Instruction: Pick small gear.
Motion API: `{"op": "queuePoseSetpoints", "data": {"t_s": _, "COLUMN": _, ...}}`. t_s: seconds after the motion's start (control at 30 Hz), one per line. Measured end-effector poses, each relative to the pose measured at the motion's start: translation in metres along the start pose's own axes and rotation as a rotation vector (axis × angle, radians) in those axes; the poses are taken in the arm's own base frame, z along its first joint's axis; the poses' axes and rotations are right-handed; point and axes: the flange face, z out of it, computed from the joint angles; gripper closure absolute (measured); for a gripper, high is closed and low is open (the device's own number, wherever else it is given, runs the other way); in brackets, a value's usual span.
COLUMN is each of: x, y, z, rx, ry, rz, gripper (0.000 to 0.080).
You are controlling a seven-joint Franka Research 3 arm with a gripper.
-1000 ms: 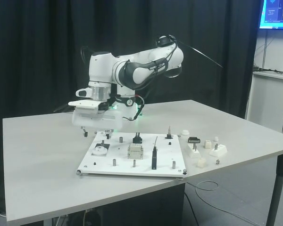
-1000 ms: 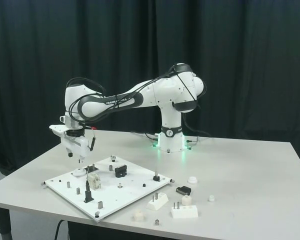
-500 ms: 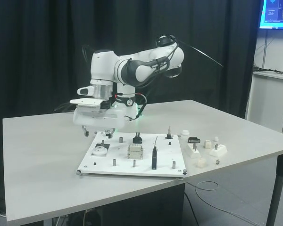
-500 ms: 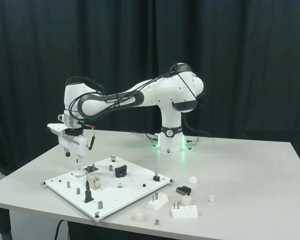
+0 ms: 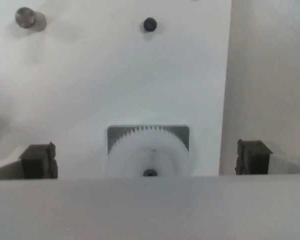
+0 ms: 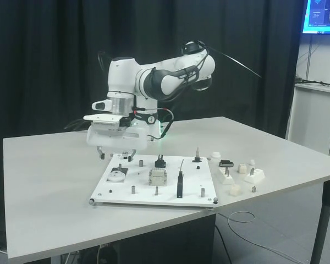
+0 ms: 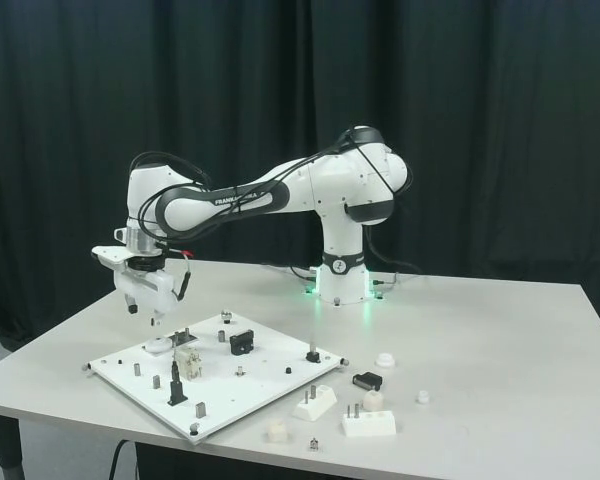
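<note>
End effector (image 6: 116, 154) hangs above the near-left part of the white assembly board (image 6: 170, 190), fingers spread wide and holding nothing; in the wrist view the two black fingertips (image 5: 38, 161) stand well apart on either side of a white gear (image 5: 149, 155). Gear sits flat on a grey square patch (image 5: 120, 132) on the board, close to the board's edge, with a dark hole at its centre; the same gear (image 6: 116, 176) appears in the first room view, below the end effector and not touching it. Whether this is the small gear cannot be told from the views. White arm (image 7: 270, 195) reaches out from its base on the grey tabletop (image 7: 500, 340). Board also carries a black upright part (image 6: 180, 185), a boxy connector block (image 6: 157, 177) and several short pegs (image 6: 133, 190). Loose white parts (image 6: 253, 175) lie on the tabletop beside the board.
</note>
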Motion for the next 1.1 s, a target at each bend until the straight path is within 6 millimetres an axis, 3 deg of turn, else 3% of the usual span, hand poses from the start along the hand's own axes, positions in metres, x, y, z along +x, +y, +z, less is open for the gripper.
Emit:
{"op": "queuePoseSetpoints", "data": {"t_s": 0.33, "x": -0.004, "y": -0.007, "z": 0.0, "rx": 0.004, "ry": -0.017, "rz": -0.029, "gripper": 0.0003}}
{"op": "queuePoseSetpoints", "data": {"t_s": 0.57, "x": -0.017, "y": -0.016, "z": 0.002, "rx": 0.012, "ry": -0.07, "rz": -0.142, "gripper": 0.0003}}
{"op": "queuePoseSetpoints", "data": {"t_s": 0.83, "x": -0.042, "y": -0.028, "z": -0.006, "rx": 0.024, "ry": -0.158, "rz": -0.191, "gripper": 0.0003}}
{"op": "queuePoseSetpoints", "data": {"t_s": 1.1, "x": -0.084, "y": -0.045, "z": -0.021, "rx": 0.036, "ry": -0.234, "rz": -0.24, "gripper": 0.0003}}
